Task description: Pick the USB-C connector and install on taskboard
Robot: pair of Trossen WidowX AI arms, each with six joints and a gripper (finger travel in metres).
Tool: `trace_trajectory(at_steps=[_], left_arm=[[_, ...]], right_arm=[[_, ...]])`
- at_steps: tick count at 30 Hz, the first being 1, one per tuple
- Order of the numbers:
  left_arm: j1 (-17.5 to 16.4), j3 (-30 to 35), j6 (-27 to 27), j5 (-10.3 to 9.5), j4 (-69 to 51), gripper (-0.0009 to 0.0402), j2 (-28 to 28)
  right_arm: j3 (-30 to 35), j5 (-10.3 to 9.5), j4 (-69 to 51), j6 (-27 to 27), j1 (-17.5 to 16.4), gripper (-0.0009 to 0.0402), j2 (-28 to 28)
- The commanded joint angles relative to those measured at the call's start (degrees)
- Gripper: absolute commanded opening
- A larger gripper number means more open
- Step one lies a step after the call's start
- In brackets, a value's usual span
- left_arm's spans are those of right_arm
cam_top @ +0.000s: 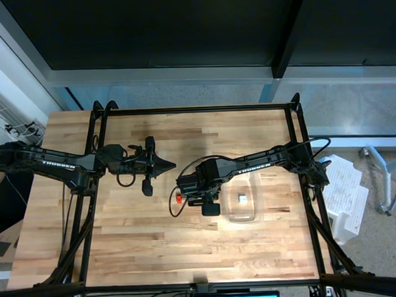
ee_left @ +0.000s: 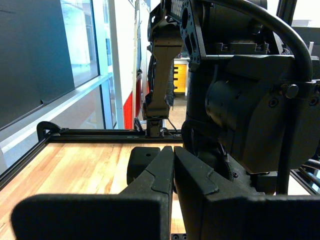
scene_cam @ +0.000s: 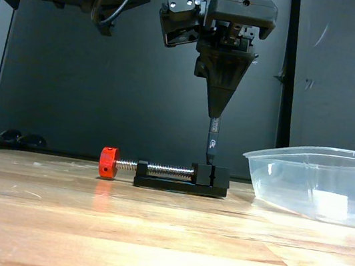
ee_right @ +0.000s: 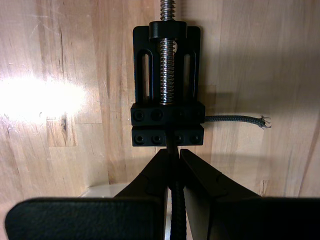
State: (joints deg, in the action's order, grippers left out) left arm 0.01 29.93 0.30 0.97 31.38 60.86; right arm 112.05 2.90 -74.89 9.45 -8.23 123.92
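Right claw (scene_cam: 215,115) pinches the connector (scene_cam: 212,142) upright, tip at the taskboard (scene_cam: 180,177) slot; seating looks unfinished. Left claw (cam_top: 172,166), pressed together, hovers to its left.

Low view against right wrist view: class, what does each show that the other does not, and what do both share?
Only low: the orange-red knob, the clear tray, and the USB-C connector standing upright. Only right wrist: slots in the taskboard and a frayed cable end beside it. Both: the right gripper shut on the connector, its tip at the taskboard. The left gripper sits parked farther left, shown from high.
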Motion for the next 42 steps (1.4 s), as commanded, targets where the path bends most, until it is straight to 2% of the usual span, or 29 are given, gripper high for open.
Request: trace_trajectory(at_steps=[1, 13, 23, 30, 42], left_arm=[[0.0, 0.0, 0.0, 0.00, 0.0, 0.0000, 0.0], [0.0, 0.0, 0.0, 0.00, 0.0, 0.0000, 0.0], [0.0, 0.0, 0.0, 0.00, 0.0, 0.0000, 0.0], [0.0, 0.0, 0.0, 0.02, 0.0, 0.0000, 0.0], [0.0, 0.0, 0.0, 0.00, 0.0, 0.0000, 0.0]], right_arm=[[-0.1, 0.02, -0.1, 0.1, 0.0, 0.0000, 0.2], [0.0, 0.02, 0.2, -0.5, 0.0, 0.0008, -0.2], [0.0, 0.09, 0.4, -0.5, 0.0, 0.0120, -1.2], [0.0, 0.09, -0.7, -0.5, -0.1, 0.0170, -2.8], [-0.1, 0.07, -4.0, -1.4, 0.0, 0.0177, -7.9]])
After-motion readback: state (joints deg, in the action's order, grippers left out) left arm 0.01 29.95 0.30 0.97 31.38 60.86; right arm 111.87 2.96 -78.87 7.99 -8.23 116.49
